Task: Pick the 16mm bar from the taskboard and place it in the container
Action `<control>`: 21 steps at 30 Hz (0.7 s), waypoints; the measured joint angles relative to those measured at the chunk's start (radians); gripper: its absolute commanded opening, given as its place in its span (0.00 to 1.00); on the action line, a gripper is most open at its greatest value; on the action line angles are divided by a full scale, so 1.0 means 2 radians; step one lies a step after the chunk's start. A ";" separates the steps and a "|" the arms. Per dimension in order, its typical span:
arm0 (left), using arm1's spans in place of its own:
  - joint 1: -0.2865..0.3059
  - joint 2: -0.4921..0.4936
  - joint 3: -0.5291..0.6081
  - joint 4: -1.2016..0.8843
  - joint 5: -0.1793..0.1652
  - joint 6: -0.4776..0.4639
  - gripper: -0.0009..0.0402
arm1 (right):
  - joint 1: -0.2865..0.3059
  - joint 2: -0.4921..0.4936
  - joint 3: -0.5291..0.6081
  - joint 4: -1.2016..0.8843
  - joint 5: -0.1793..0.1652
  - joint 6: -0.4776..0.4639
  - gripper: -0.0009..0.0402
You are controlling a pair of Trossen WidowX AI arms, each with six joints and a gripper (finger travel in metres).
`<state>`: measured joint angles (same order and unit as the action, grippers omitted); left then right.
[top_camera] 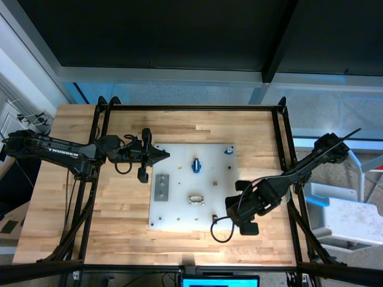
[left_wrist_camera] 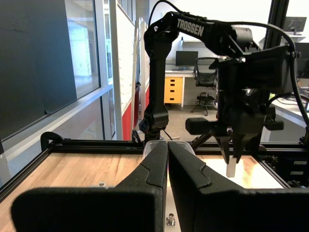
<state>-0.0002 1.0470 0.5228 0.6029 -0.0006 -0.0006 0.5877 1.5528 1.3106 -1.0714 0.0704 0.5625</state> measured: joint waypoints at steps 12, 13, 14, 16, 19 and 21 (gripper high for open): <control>0.000 0.000 0.000 0.000 0.000 0.000 0.02 | -0.013 -0.006 0.055 -0.062 0.021 -0.011 0.10; 0.000 0.000 0.000 0.000 0.000 0.000 0.02 | -0.014 -0.007 0.055 -0.063 0.021 -0.011 0.10; 0.000 0.000 0.000 0.000 0.000 0.000 0.02 | -0.015 -0.007 0.054 -0.063 0.021 -0.011 0.10; 0.000 0.000 0.000 0.000 0.000 0.000 0.02 | -0.016 -0.008 0.054 -0.064 0.021 -0.011 0.10; 0.000 0.000 0.000 0.000 0.000 0.000 0.02 | -0.017 -0.008 0.053 -0.066 0.021 -0.011 0.10; 0.000 0.000 0.000 0.000 0.000 0.000 0.02 | -0.019 -0.008 0.051 -0.065 0.021 -0.010 0.10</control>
<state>-0.0002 1.0466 0.5228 0.6029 -0.0006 -0.0002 0.5499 1.5360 1.4132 -1.2022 0.1127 0.5423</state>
